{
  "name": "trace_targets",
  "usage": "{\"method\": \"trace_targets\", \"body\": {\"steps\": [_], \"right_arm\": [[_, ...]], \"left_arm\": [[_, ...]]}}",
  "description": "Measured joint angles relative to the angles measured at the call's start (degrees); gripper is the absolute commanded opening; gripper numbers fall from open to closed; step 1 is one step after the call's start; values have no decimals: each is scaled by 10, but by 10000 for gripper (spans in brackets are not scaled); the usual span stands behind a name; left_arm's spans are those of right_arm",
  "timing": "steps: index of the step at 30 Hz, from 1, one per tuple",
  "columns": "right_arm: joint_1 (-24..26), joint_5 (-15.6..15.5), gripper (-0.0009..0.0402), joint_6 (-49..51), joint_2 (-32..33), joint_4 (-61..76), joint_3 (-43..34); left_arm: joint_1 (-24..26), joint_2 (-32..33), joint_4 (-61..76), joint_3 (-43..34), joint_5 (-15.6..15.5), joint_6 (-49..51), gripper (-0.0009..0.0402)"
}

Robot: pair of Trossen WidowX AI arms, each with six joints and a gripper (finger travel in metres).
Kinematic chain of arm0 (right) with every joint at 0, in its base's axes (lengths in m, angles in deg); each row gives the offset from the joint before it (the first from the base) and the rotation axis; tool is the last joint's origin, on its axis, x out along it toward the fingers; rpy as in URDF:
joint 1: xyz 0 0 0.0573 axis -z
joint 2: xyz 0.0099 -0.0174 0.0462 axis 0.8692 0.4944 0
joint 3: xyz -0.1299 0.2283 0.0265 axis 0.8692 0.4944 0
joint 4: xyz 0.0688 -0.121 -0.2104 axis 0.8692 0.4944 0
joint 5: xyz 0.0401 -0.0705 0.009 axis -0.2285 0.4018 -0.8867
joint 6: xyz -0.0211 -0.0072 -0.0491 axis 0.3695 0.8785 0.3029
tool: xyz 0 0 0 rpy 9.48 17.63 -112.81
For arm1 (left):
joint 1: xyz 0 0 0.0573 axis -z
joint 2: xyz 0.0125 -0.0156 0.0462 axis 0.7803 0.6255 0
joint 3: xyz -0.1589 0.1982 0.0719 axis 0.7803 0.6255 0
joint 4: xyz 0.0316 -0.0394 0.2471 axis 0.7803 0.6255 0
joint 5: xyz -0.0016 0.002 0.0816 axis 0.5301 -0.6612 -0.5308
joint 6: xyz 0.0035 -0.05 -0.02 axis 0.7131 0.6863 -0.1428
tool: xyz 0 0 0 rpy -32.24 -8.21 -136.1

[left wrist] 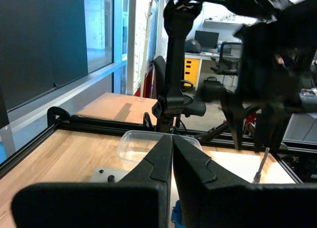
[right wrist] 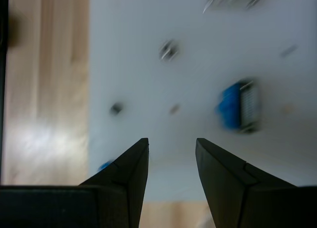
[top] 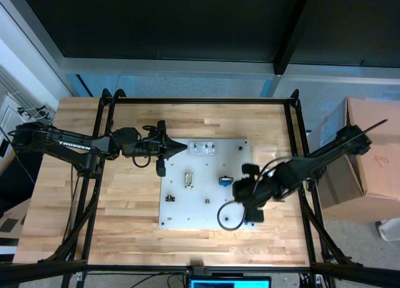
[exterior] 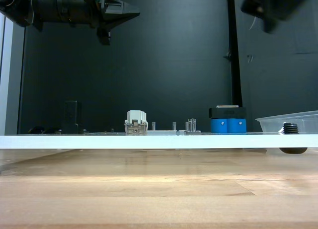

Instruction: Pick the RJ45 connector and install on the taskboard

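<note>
Left end effector (top: 180, 148) hung well above the desk (top: 125, 200), at the taskboard's (top: 206, 207) far-left edge, tips pointing across the board toward the other arm. Its fingers (left wrist: 158, 154) were pressed together with nothing between them. In the low view it sat high over everything on the board.

Right end effector (right wrist: 172, 141) was over the board's right half, pointing down at it. Fingers (right wrist: 130, 161) were spread and nothing was gripped. White board surface showed through the gap.

Blue block (right wrist: 237, 109) stood on the board just ahead of the right end effector's tips and off to one side, apart from them. A small blue piece (right wrist: 104, 165) showed close beside one finger; what it was could not be told.

Black cable loop (top: 220, 218) lay on the board beside the right end effector, toward the near edge.

Grey-white socket (top: 188, 178) stood between the two end effectors, nearer the left one.

RJ45 connector: in neither end effector. Whether it lay on the board or sat in its seat could not be told.
</note>
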Motion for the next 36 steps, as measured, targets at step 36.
{"method": "trace_targets", "body": {"steps": [36], "right_arm": [[316, -166, 0, 198, -274, -849, 449]], "left_arm": [[0, 0, 0, 0, 0, 0, 0]]}}
